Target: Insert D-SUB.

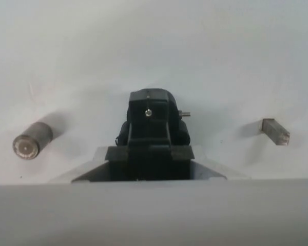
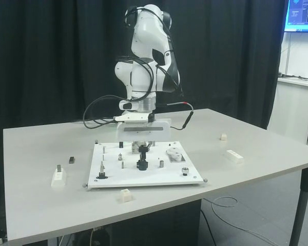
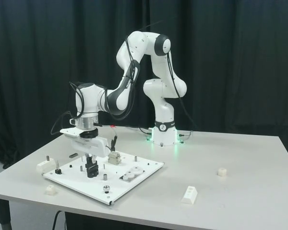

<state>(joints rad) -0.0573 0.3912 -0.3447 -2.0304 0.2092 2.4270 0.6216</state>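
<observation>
— Under the wrist camera, what did the gripper [image 1: 149, 154] do?
— It pinched the black D-SUB plug [image 1: 150, 119] over the white board [image 1: 154, 61], between a grey peg [image 1: 31, 141] and a small block [image 1: 275, 131].
— From the first room camera?
— On the grey table [image 2: 256, 138], the plug [image 2: 141, 164] touched the board [image 2: 143, 177].
— From the second?
— It looked the same: the arm [image 3: 134, 62] bent down, and the plug [image 3: 91, 170] was on the board [image 3: 134, 179].

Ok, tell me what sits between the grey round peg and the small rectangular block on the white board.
In the wrist view, the black D-SUB connector held in the gripper sits between the round peg and the rectangular block.
</observation>
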